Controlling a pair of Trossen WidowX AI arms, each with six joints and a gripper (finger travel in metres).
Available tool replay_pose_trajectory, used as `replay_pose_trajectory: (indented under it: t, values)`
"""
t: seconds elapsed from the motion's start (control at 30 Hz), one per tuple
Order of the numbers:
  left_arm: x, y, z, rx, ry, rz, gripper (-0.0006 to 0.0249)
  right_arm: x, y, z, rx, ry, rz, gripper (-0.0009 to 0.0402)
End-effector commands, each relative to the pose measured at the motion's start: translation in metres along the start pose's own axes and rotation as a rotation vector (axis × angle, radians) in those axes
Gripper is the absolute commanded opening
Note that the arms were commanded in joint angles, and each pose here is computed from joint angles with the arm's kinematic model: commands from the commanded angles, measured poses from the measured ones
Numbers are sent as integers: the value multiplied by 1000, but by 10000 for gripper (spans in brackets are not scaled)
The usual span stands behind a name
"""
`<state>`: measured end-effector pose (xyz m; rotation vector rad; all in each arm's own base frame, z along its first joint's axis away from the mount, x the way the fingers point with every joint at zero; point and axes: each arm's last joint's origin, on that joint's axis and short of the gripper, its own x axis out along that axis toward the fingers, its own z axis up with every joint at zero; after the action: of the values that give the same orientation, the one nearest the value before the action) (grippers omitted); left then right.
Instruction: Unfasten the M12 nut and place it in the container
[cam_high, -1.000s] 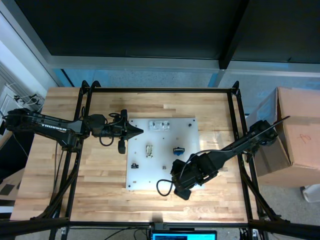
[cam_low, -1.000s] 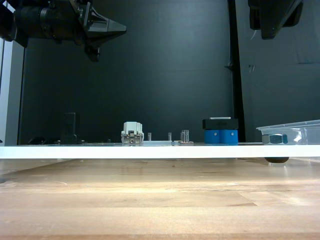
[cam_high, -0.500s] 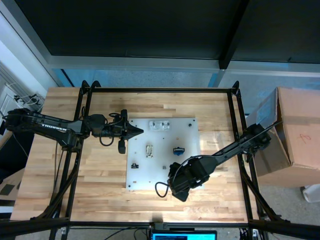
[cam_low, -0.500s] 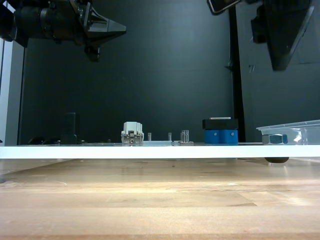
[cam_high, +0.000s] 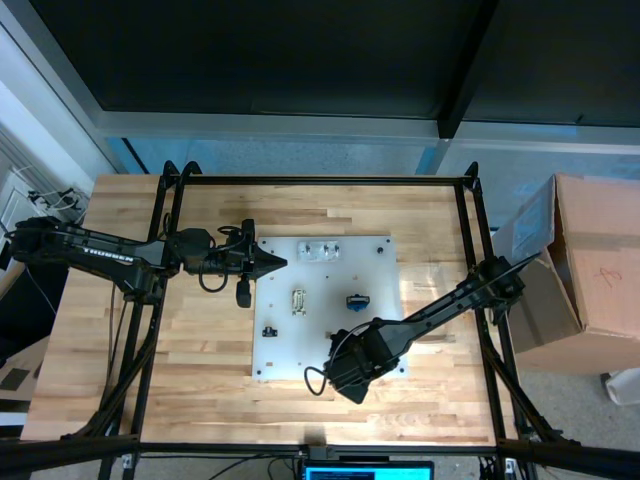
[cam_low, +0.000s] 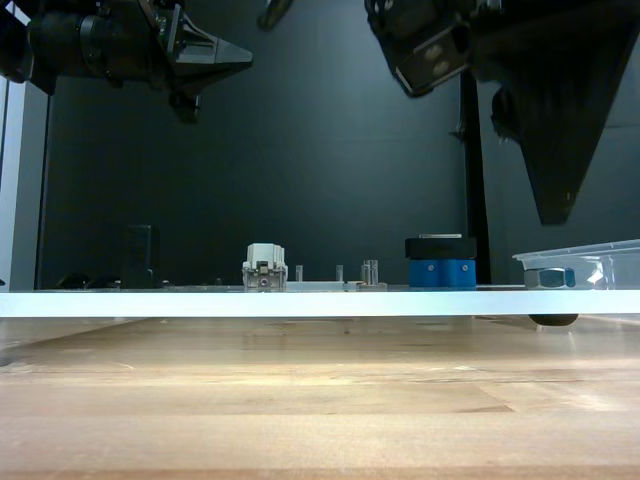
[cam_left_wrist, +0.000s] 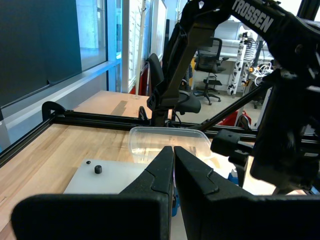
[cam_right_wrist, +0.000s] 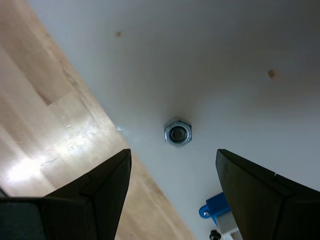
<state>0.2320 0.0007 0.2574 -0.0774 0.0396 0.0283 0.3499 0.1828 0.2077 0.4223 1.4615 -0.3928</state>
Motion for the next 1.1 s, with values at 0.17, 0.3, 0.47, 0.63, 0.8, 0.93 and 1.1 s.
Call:
replay_pose_trajectory:
  t: [0.17, 0.3, 0.47, 0.63, 0.8, 0.93, 1.1]
  values:
    - [0, 0, 0, 0, -1, 0, 0, 13, 1, 5, -20, 11, -20, 236]
    - [0, 0, 0, 0, 0, 0, 0, 15, -3, 9, -9, -1, -36, 236]
    - [0, 0, 0, 0, 0, 0, 0, 19, -5, 9, -14, 1, -39, 236]
    - [0, 0, 0, 0, 0, 0, 0, 23, -5, 8, -24, 2, -35, 236]
    - [0, 0, 0, 0, 0, 0, 0, 28, -6, 8, -24, -1, -30, 236]
    - [0, 0, 0, 0, -1, 0, 0, 29, -6, 8, -24, -4, -26, 224]
    - [0, 0, 0, 0, 0, 0, 0, 29, -5, 7, -28, -5, -22, 167]
